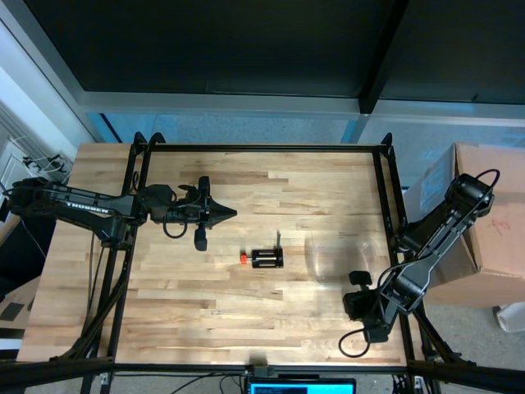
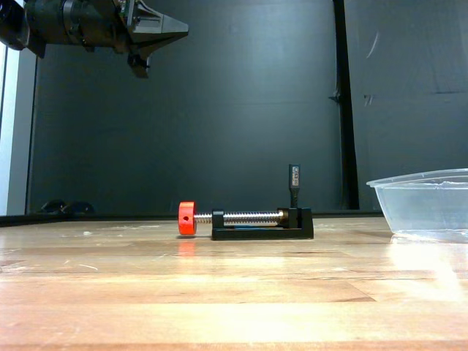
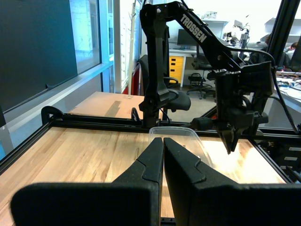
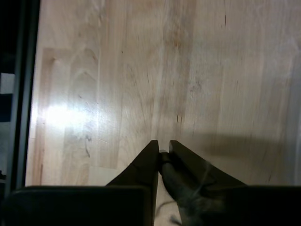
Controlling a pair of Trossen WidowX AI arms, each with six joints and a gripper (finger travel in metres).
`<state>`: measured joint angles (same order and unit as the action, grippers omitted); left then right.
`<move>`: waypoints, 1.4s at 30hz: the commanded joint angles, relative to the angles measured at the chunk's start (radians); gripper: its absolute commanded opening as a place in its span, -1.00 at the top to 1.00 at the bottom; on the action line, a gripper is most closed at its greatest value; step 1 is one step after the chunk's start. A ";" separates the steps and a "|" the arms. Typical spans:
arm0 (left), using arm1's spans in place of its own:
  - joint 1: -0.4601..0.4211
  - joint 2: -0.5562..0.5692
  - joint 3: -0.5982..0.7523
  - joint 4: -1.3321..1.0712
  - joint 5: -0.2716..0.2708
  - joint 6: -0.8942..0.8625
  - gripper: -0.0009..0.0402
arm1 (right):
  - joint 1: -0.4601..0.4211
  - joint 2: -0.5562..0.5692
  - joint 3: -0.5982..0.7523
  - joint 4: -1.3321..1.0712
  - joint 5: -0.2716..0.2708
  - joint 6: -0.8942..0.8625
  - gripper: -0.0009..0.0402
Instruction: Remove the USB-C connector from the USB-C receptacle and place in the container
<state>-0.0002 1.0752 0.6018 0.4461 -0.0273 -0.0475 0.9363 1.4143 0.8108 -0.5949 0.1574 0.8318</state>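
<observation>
Low view gives us the USB-C connector standing upright, its lower end seated in the USB-C receptacle. The receptacle is at the right end of a black clamp, which has a threaded screw and a red knob and rests on the bench. The clear container sits on the bench to the clamp's right, near it but apart.

We find the left hand raised well above the bench, left of the clamp and pointing right, with its fingers pressed together. The right hand hangs over the bench's near right part, beyond the container from the clamp. It points down at bare wood, and its fingers are drawn together. Both hands are well apart from the connector.
</observation>
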 commanded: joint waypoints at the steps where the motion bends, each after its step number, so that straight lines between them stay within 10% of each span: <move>1: 0.000 0.000 0.000 0.000 0.000 0.001 0.96 | 0.000 0.032 0.002 0.002 -0.004 -0.001 0.53; 13: 0.000 0.000 0.000 0.000 0.000 0.000 0.96 | 0.000 0.052 0.009 0.002 -0.019 0.036 0.03; 42: 0.000 0.000 0.000 0.000 0.000 0.000 0.96 | -0.005 0.052 0.353 -0.446 -0.049 0.138 0.04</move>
<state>-0.0002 1.0752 0.6018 0.4465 -0.0273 -0.0475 0.9314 1.4662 1.1652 -1.0431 0.1081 0.9672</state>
